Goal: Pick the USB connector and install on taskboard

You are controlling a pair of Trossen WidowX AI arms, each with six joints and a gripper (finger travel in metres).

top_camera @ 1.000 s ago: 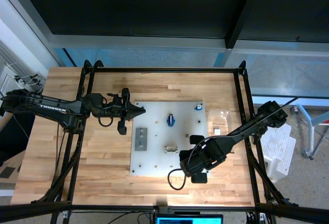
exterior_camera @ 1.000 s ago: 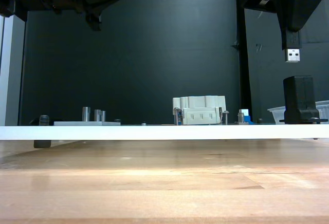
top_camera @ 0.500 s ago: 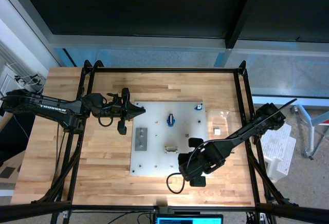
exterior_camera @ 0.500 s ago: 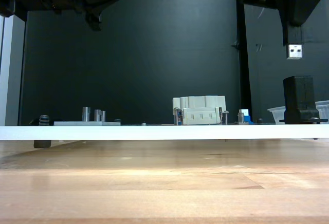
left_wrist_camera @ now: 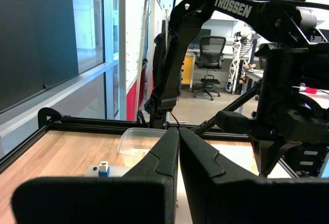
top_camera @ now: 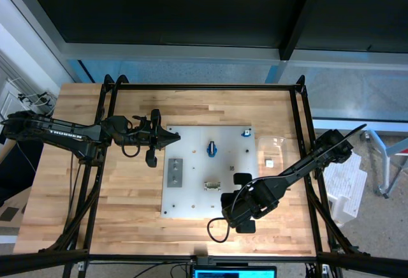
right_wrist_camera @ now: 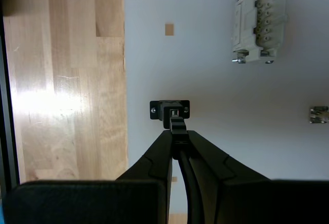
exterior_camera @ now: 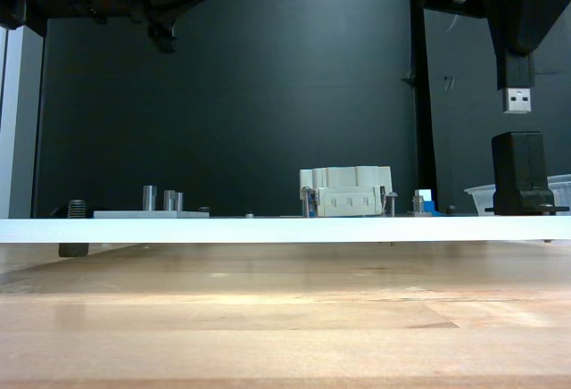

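The taskboard (top_camera: 191, 195) is a white square plate in the middle of the table. My right gripper (top_camera: 241, 209) hangs over its near right corner, shut on the USB connector (exterior_camera: 517, 99), whose metal plug points straight down. The plug hovers a little above the black socket (exterior_camera: 517, 175) without touching it. In the right wrist view the USB connector (right_wrist_camera: 177, 125) lines up with the black socket (right_wrist_camera: 169, 109) between my fingers (right_wrist_camera: 154, 154). My left gripper (top_camera: 169, 138) is shut and empty, held high beside the board's far left corner.
On the board stand a blue fitting (top_camera: 211, 148), a grey block (top_camera: 174, 172) and a beige multi-pin connector (top_camera: 212, 185). A clear plastic tray (top_camera: 273, 150) lies on the wood to the right of the board. The USB cable (top_camera: 213, 230) loops off the near edge.
The right gripper has carried the USB plug slightly to the right and a little lower, so it now hangs over the black socket. The left arm has not moved.
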